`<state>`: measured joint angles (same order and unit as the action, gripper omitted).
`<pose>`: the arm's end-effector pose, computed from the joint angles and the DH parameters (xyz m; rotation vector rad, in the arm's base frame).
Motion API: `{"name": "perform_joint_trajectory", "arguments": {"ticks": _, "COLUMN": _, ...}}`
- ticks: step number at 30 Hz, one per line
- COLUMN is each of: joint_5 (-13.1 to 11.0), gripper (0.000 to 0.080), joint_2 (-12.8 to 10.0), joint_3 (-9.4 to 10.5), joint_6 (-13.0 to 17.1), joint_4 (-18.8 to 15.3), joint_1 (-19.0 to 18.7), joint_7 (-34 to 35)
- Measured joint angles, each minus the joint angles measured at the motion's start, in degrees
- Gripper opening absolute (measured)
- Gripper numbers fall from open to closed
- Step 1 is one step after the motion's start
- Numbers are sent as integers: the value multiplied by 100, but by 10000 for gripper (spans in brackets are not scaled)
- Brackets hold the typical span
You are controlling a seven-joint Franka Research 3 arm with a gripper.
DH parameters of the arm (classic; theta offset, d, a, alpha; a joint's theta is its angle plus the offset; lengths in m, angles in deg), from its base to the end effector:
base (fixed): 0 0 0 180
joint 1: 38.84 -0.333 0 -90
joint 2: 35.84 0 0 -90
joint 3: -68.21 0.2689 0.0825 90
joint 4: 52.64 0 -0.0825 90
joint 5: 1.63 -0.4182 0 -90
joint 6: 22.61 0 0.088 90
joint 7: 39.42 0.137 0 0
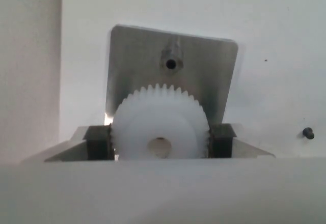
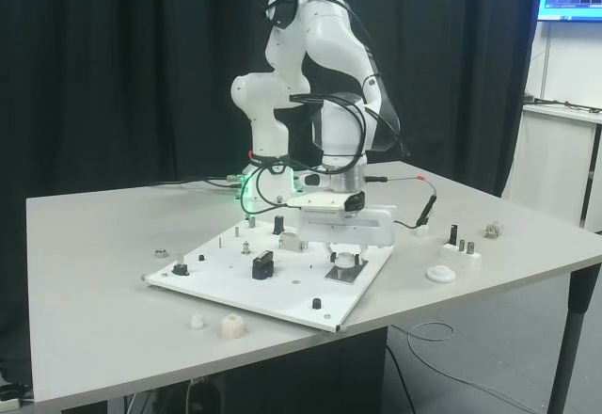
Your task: Insert medium gear.
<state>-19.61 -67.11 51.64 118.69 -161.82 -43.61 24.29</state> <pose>0.6217 -0.1297 0.1282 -2.2308 2.1116 -0.0329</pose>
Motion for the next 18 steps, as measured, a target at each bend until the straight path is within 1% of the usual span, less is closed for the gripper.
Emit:
{"name": "perform_joint_trajectory", "arguments": {"ticks": 8, "joint_5": 55, "gripper": 400, "joint_2": 0, "joint_3": -4, "joint_6": -3, "joint_4": 0, "joint_1": -2, "joint_7": -86}}
{"name": "perform_joint_trajectory", "arguments": {"ticks": 18, "joint_5": 61, "gripper": 400, "joint_2": -16, "joint_3": -4, "joint_6": -11, "joint_4": 0, "joint_1": -11, "joint_7": -86}}
